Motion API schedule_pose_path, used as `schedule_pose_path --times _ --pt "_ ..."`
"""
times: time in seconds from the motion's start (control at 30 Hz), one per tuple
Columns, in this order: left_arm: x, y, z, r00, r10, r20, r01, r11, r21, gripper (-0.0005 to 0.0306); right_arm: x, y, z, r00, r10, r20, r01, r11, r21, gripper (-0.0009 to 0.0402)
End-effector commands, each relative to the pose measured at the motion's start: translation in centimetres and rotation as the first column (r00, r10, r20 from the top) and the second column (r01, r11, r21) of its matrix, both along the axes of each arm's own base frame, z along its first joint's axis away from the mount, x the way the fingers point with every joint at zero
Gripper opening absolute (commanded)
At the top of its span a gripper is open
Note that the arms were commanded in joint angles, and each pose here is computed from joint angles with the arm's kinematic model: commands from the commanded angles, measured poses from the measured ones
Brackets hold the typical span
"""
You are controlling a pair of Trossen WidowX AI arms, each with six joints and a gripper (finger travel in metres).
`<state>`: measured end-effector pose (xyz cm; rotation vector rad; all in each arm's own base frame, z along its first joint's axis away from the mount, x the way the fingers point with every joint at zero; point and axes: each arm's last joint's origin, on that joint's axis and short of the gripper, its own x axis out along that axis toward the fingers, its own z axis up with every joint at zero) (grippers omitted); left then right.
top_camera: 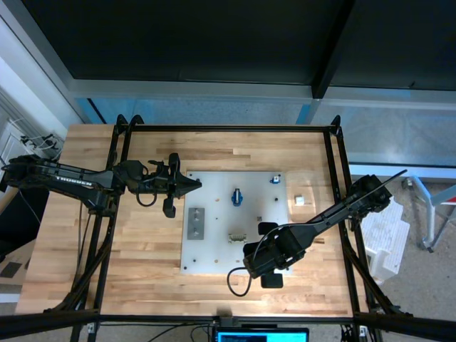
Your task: Pick the USB connector and install on taskboard
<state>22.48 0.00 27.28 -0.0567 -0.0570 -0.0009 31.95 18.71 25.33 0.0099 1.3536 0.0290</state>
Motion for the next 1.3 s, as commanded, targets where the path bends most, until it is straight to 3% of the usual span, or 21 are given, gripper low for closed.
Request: schedule_pose_path --times 0.03,1.3 --pt "0.0 0.0 0.01 1.0 0.0 0.0 0.0 1.0 0.0 0.0 0.0 0.02 0.0 1.0 0.0 0.001 0.0 1.0 0.002 0.0" --pt "0.0 0.0 0.0 1.0 0.0 0.0 0.0 1.0 0.0 0.0 -0.07 -0.06 0.03 1.0 0.016 0.002 -0.016 1.0 -0.014 0.0"
